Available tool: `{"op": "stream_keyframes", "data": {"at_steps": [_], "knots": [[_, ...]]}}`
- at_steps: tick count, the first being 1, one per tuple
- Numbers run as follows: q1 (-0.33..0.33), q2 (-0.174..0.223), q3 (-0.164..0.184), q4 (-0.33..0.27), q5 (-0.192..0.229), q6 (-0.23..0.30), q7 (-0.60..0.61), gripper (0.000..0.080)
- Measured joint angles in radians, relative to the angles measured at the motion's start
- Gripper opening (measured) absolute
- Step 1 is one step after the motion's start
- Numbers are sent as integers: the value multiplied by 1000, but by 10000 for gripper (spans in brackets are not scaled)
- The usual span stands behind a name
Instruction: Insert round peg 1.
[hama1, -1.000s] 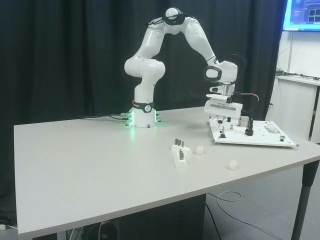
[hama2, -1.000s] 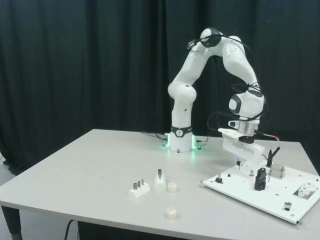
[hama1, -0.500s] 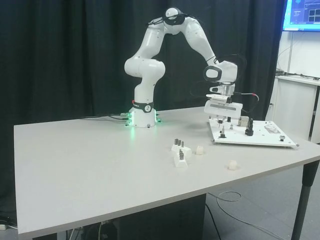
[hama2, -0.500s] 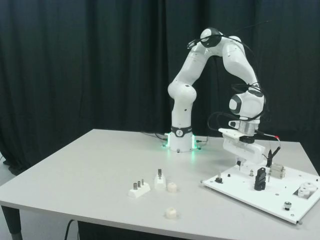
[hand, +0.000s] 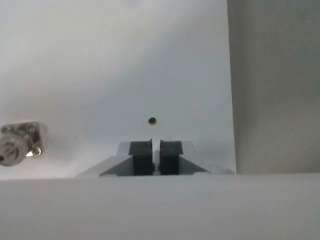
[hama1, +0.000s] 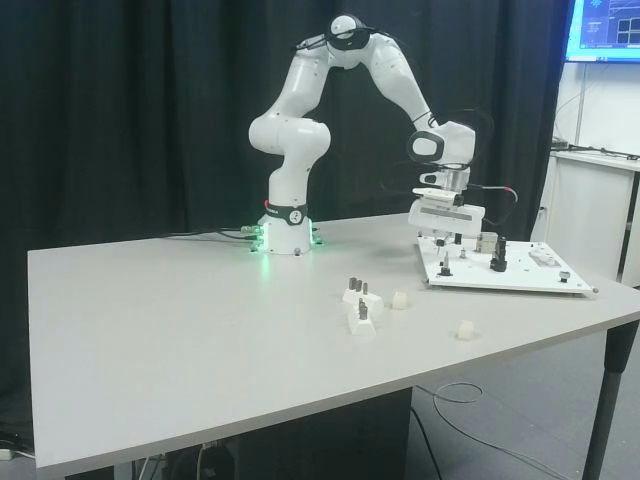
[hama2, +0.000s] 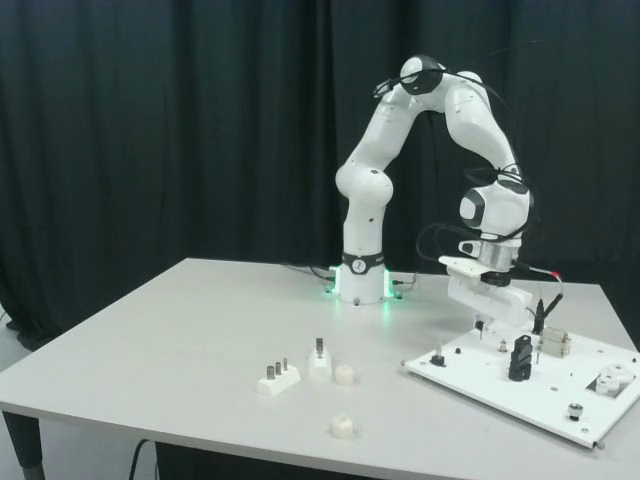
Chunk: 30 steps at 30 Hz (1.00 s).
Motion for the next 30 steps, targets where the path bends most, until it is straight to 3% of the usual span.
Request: {"op": "stream_keyframes", "data": {"at_steps": [30], "knots": [[-6, 14, -14, -4, -3, -1, -9, 27]]}}
